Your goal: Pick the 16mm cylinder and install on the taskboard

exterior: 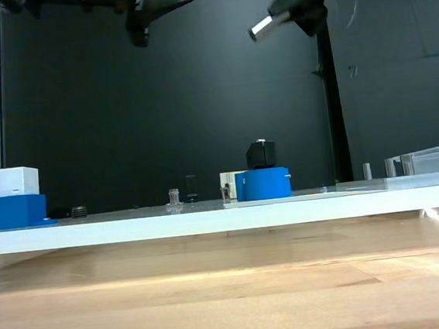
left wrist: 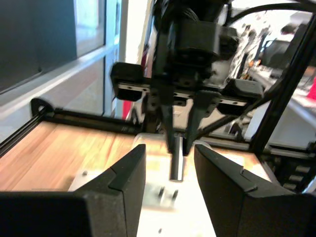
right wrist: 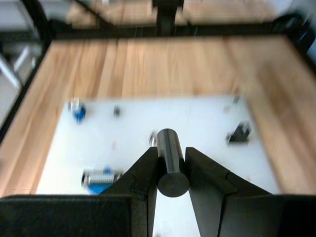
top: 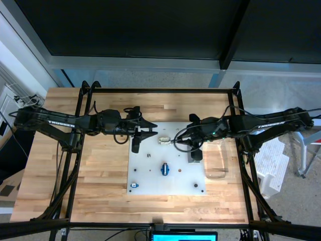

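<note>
1. there's a strip of white lettering on the left arm, on the link behind the left gripper, toward the table's left edge. Way too small to read.
2. same deal on the right arm, behind the right gripper toward the right edge. Can't make it out either.
3. nothing else legible anywhere.

We see the right gripper clamped on the 16mm cylinder — a dark grey peg pinched between both fingers, its round end face turned toward us. Beyond it lies the taskboard, white and blurred. On the taskboard sit a small blue piece, a black part and a blue connector — the wooden table surrounds the taskboard.
</note>
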Robot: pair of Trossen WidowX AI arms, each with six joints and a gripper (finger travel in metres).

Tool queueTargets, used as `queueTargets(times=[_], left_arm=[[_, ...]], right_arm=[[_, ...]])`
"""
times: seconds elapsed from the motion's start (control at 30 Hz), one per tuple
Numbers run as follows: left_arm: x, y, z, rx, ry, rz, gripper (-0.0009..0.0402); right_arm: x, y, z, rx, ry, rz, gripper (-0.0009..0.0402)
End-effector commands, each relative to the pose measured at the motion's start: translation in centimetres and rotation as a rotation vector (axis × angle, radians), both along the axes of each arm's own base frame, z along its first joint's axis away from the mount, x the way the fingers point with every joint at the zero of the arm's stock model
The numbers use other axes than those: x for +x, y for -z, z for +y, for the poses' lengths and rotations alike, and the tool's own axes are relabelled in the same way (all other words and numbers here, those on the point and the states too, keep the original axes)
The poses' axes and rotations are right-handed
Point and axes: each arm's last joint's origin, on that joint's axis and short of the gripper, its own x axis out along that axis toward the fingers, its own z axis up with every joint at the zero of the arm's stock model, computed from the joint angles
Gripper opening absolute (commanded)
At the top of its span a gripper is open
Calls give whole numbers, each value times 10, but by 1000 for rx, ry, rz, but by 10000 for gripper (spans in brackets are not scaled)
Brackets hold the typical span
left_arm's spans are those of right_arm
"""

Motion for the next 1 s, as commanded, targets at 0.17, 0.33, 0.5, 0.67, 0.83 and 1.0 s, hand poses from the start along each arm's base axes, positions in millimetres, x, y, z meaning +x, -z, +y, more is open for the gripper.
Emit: queueTargets(times=[0.17,0.33,0.5,0.67,0.83,1.0], left_arm=[[-22,-4,1,10,-29,96,107],[-27,-3,1,5,-29,130,100],[-28,-3,1,4,-29,133,94],[-28,-3,2,4,-29,133,96],[-28,-3,2,4,-29,133,97],[-27,-3,1,4,-29,129,97]], right_arm=[[17,18,10,-42,-34,281,4],[31,23,20,-68,-56,430,4],[47,26,32,-94,-81,542,4],[62,32,41,-103,-79,644,4],[70,43,49,-66,-51,717,4],[76,59,56,-2,-30,783,4]])
